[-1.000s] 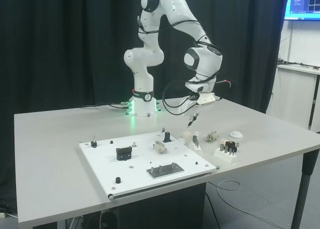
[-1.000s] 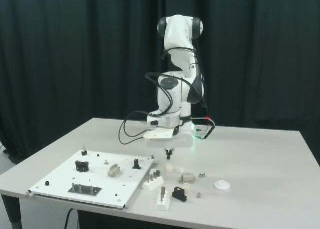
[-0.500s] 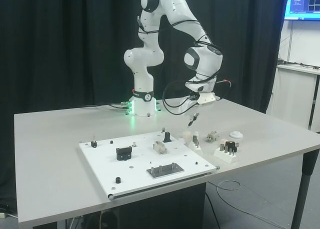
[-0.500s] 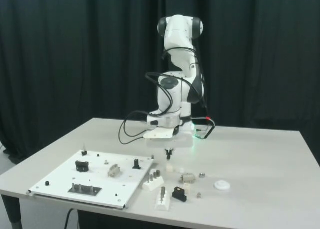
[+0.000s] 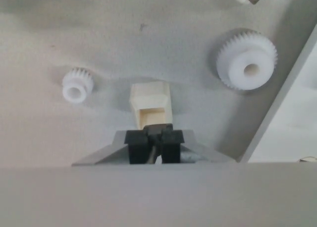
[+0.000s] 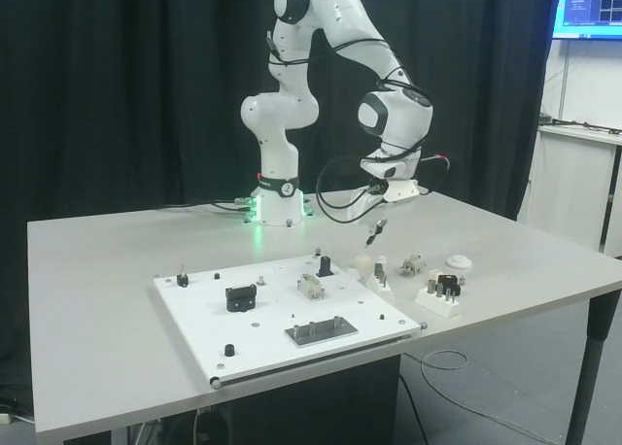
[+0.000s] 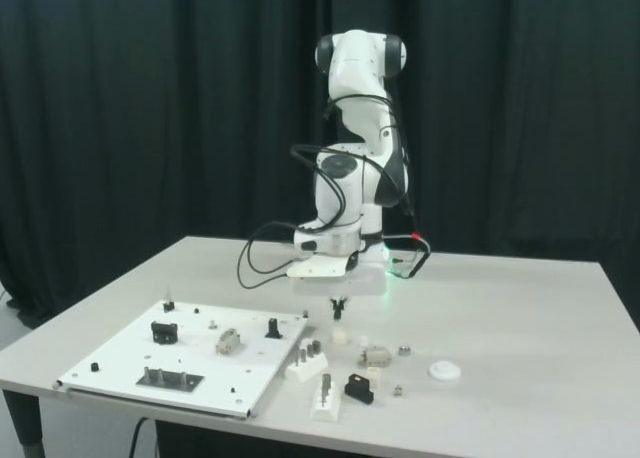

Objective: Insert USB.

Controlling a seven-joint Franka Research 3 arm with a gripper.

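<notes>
The white arm rises from its base at the back of the grey bench (image 6: pixel 87 270), folds over at the top and bends down, its wrist pointing straight down over the loose parts beside the white board (image 6: pixel 272 319). The gripper (image 6: pixel 374 233) hangs above the bench, clear of the surface. In the wrist view its black fingers (image 5: pixel 136 140) are pinched together on a thin dark USB plug (image 5: pixel 157 138). Directly under the plug sits a small pale block with a square socket (image 5: pixel 151 108), between a small white gear (image 5: pixel 78 84) and a large white gear (image 5: pixel 246 60).
</notes>
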